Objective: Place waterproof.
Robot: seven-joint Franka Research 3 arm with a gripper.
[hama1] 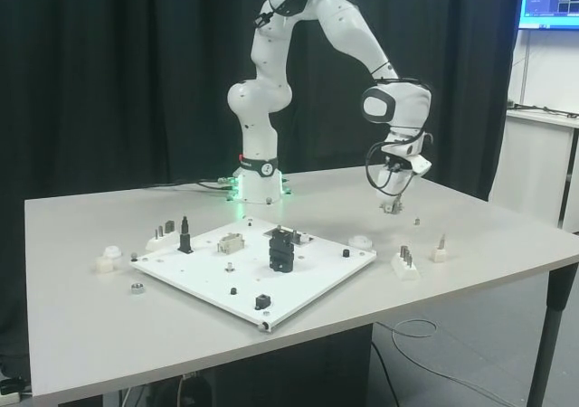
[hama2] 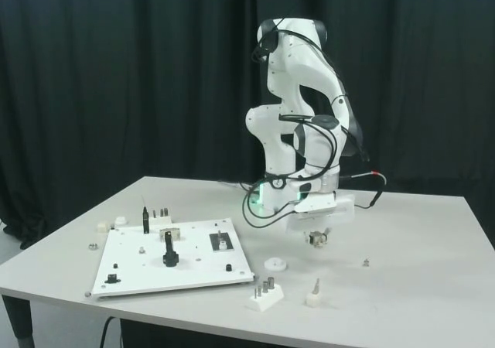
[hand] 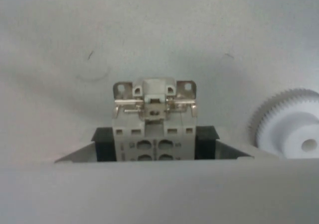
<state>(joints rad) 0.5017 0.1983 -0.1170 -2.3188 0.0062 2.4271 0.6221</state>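
Observation:
My gripper [hand: 155, 147] is shut on the waterproof connector [hand: 154, 117], a grey-white block with metal clips on top. Black fingers [hand: 103, 143] press on both of its sides. In the first room view the gripper [hama1: 391, 206] hangs a little above the grey table, to the right of the white board [hama1: 298, 289]. The second room view shows the gripper [hama2: 315, 238] with the small connector [hama2: 316, 240] at its tip, above the table and right of the board [hama2: 139, 274]. A white gear [hand: 294, 124] lies on the table close by.
The gear [hama1: 360, 241] [hama2: 275, 264] lies beside the board's right corner. A white holder with pins [hama1: 404, 262] [hama2: 263, 296] and a small block [hama1: 440, 251] [hama2: 313, 295] stand near the front edge. A tiny part [hama1: 418, 222] lies right of the gripper. Several black and grey fixtures stand on the board.

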